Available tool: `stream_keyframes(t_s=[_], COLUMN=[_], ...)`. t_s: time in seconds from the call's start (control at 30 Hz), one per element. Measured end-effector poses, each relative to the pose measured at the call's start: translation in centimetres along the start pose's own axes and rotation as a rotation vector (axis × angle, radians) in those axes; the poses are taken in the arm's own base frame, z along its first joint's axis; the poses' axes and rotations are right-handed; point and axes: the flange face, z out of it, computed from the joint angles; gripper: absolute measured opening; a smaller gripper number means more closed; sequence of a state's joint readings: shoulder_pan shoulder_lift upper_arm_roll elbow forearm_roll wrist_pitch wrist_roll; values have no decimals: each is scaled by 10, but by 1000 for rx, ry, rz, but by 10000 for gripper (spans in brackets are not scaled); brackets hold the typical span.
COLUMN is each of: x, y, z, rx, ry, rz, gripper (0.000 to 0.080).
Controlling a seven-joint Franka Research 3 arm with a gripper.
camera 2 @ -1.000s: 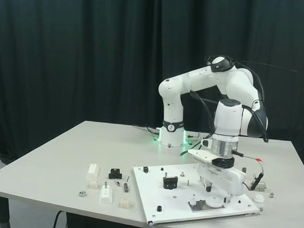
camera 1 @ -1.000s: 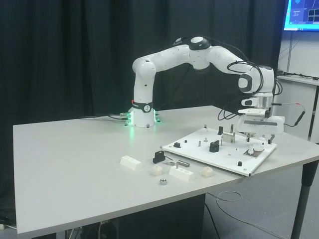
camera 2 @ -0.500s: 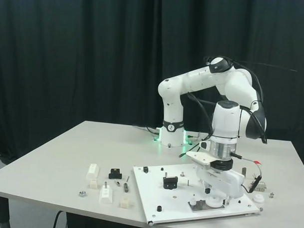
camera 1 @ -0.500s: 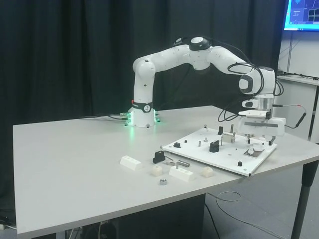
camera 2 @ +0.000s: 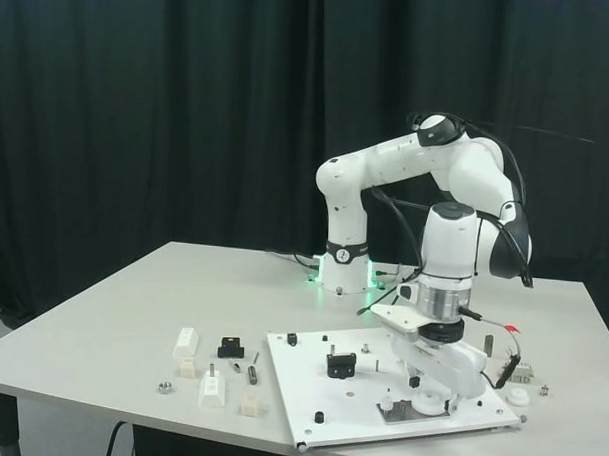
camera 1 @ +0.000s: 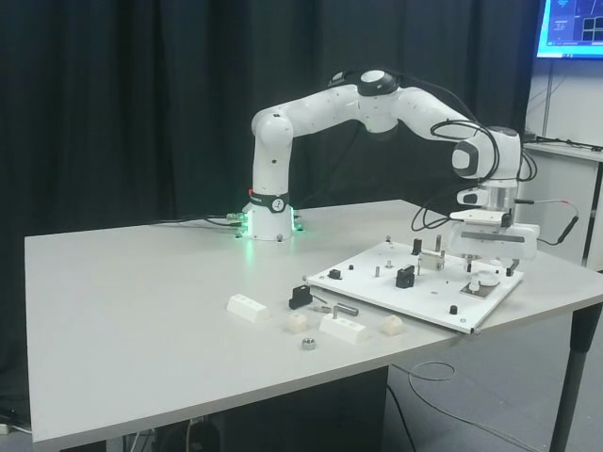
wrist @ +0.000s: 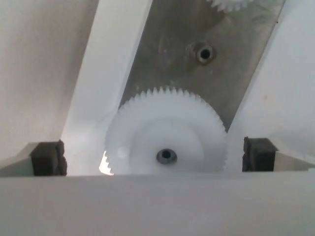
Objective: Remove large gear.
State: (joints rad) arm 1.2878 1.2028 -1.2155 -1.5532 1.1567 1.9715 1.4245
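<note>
The large gear point(wrist: 167, 147) is white and toothed, seated on a peg on a grey metal plate point(wrist: 206, 83). That plate sits on the white board point(camera 1: 377, 282). My gripper point(wrist: 153, 156) is open and low over the gear, with one black pad point(wrist: 48, 158) on either side of it and not touching its teeth. In the first room view the gripper point(camera 1: 490, 264) hangs over the gear point(camera 1: 487, 280) at the board's right end. The second room view shows the gripper point(camera 2: 437, 391) just above the gear point(camera 2: 428, 401).
A smaller white gear point(wrist: 230, 4) shares the metal plate. Black fixtures point(camera 1: 406, 277) and pegs stand on the board. White blocks point(camera 1: 248, 306), a black piece point(camera 1: 300, 297) and a nut point(camera 1: 308, 343) lie left of the board. The board's corner is close to the table edge point(camera 1: 528, 315).
The hand has shifted slightly sideways and settled lower over the large gear. The gear and the other parts have not moved.
</note>
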Motion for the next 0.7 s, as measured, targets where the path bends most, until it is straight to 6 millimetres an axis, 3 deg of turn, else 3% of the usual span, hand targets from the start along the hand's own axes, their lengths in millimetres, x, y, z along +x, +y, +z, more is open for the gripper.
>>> stream_keyframes(t_s=[0.7], x=[-2], y=[0], z=[12], rx=[-20], ry=[-4], rz=[-2], gripper=[800])
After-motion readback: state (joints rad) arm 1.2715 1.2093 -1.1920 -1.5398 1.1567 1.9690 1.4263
